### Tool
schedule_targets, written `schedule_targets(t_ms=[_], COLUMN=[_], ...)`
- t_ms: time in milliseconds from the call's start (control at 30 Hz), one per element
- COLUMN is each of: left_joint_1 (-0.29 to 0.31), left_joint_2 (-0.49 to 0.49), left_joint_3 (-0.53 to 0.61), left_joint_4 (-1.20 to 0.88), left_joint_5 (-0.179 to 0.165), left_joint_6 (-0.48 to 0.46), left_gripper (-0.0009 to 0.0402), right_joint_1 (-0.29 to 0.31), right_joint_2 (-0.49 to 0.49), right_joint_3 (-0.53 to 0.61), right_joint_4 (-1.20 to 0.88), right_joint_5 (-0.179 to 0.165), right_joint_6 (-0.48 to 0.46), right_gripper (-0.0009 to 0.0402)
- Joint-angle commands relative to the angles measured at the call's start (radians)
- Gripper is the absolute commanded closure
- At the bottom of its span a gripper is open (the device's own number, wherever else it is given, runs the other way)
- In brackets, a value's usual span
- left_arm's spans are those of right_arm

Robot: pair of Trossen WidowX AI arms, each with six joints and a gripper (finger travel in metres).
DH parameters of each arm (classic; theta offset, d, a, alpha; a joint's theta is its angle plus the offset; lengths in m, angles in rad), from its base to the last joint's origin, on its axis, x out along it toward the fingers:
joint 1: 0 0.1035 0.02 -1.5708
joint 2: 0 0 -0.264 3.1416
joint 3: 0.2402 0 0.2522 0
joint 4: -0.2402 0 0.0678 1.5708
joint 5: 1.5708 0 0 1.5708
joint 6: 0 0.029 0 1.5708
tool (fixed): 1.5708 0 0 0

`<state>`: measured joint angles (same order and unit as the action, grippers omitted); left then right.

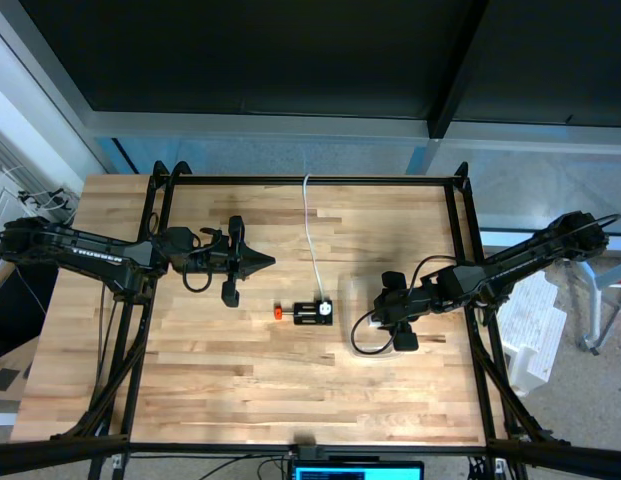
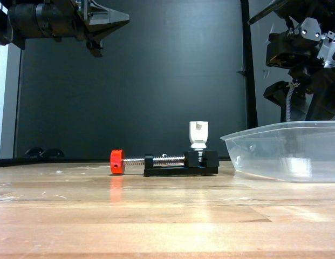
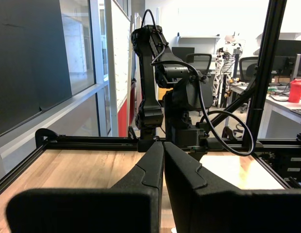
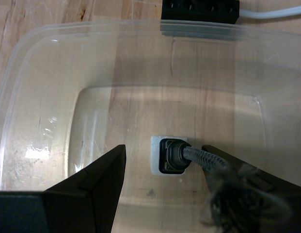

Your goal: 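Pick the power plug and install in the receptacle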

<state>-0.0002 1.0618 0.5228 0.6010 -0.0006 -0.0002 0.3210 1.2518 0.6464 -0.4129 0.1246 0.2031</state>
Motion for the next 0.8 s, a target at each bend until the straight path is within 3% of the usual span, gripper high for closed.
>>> schedule_targets(t_ms=[33,800], left_joint_1=[0.000,0.000], left_joint_2=[0.000,0.000], left_joint_3=[0.000,0.000], left_joint_4=[0.000,0.000], left_joint_5=[0.000,0.000], left_joint_6=[0.000,0.000], left_gripper=[0.0393,0.0393], right_joint_1=[0.000,0.000], right_joint_2=[0.001,0.001], right_joint_3=[-0.001,-0.039], right_joint_4=[0.013,0.061], right_joint_5=[-0.002,0.015], right_joint_6=[-0.002,0.002], right_gripper=[0.0178,0.0258])
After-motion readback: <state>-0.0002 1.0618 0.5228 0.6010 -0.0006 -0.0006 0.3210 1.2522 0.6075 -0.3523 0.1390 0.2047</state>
